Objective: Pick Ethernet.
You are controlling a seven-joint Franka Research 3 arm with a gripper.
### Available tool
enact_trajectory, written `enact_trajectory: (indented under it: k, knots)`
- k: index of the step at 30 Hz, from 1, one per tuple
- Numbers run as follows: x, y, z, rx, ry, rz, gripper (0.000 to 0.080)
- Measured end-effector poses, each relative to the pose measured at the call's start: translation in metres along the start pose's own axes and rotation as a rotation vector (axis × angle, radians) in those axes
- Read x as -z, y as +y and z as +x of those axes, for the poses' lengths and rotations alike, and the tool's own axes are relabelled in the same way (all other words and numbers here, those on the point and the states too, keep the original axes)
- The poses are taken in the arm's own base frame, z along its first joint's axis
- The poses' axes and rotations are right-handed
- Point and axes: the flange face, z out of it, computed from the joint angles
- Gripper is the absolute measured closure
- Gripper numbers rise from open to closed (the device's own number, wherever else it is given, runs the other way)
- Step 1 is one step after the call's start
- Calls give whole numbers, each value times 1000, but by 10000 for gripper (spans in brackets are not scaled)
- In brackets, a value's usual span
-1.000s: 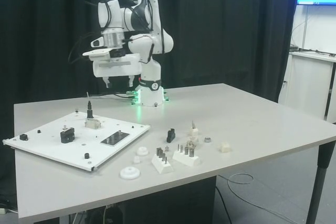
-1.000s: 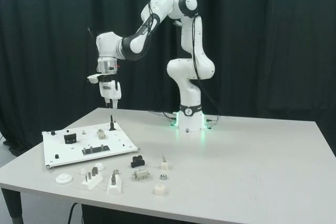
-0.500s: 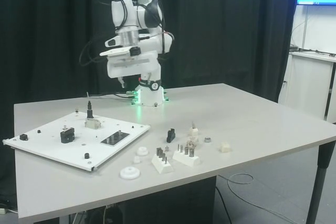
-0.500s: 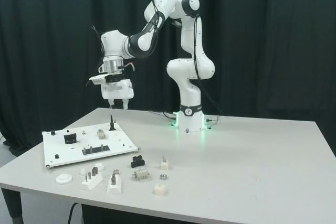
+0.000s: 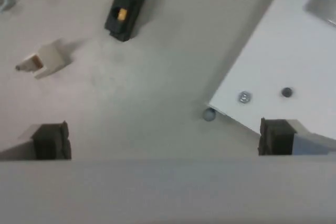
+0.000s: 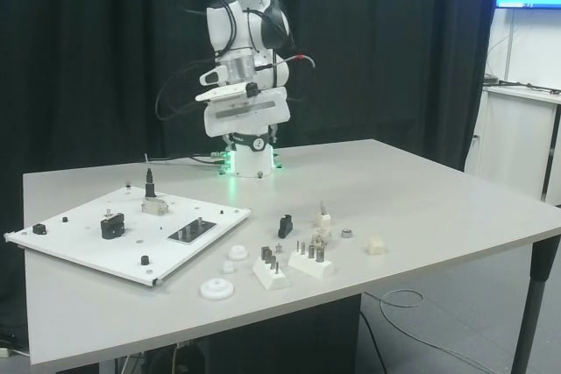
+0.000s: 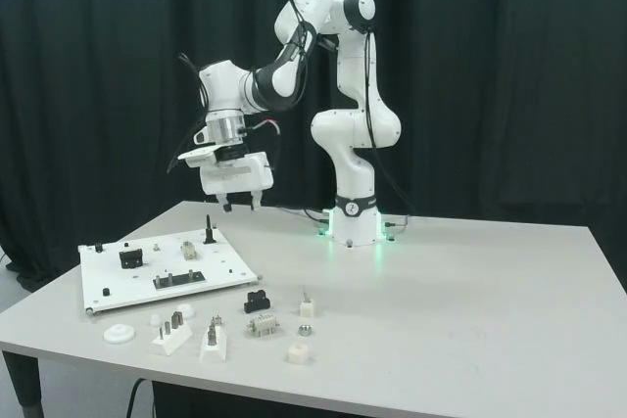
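Approach step, judged from the scene: hand (image 7: pixel 241 205) high above the grey surface (image 7: pixel 470 281), fingers spread wide, holding nothing. Small white Ethernet plug (image 5: pixel 43 61) lying loose on the surface, at about ten o'clock from the hand in the wrist view, just beside a black connector (image 5: pixel 125 10). White board (image 5: pixel 294 61) at two o'clock. Next: centre over the plug, then descend.
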Motion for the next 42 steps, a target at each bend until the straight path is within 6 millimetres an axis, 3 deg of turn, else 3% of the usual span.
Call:
enact_trajectory:
  k: [15, 33, 42]
  knots:
    - [-32, -31, -23, 8, -75, 13, 3]
    - [-49, -63, -42, -370, -63, 18, 3]
    - [-58, -74, -46, -676, -30, 23, 3]
